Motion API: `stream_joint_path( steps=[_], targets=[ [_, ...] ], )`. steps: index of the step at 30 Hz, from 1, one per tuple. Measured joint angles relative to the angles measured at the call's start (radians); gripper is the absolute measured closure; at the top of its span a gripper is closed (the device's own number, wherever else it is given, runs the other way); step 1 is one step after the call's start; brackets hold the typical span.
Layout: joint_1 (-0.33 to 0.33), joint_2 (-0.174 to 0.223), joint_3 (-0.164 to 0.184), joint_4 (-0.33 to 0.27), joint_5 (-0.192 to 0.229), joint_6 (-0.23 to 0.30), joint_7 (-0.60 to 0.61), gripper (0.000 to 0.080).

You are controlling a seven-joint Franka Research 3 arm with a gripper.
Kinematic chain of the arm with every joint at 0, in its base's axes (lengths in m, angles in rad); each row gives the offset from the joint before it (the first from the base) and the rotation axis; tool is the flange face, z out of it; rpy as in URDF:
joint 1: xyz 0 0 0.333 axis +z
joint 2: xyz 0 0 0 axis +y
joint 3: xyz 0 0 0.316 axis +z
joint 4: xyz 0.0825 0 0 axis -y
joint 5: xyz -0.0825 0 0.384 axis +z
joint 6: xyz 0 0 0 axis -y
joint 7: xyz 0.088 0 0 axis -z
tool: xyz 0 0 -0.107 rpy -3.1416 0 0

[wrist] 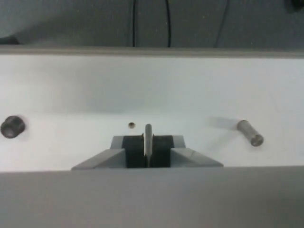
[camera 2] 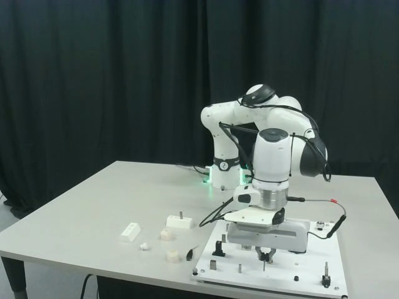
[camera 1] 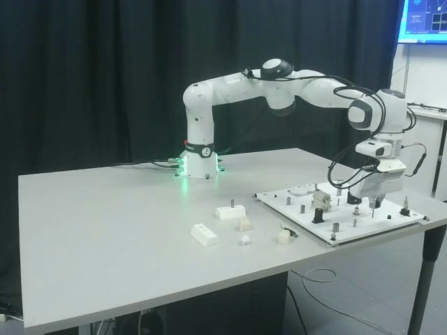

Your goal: Insert round peg 1.

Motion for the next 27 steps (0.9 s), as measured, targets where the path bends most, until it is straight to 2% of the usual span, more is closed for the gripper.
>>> stream_joint_path(
  steps=[18,27],
  targets=[
    [0.002,0.000,0.048,0.029,-0.078,0.031,0.059,0.0772],
    [0.001,0.000,0.062,0.029,-0.093,0.037,0.074,0.0772]
  ],
)
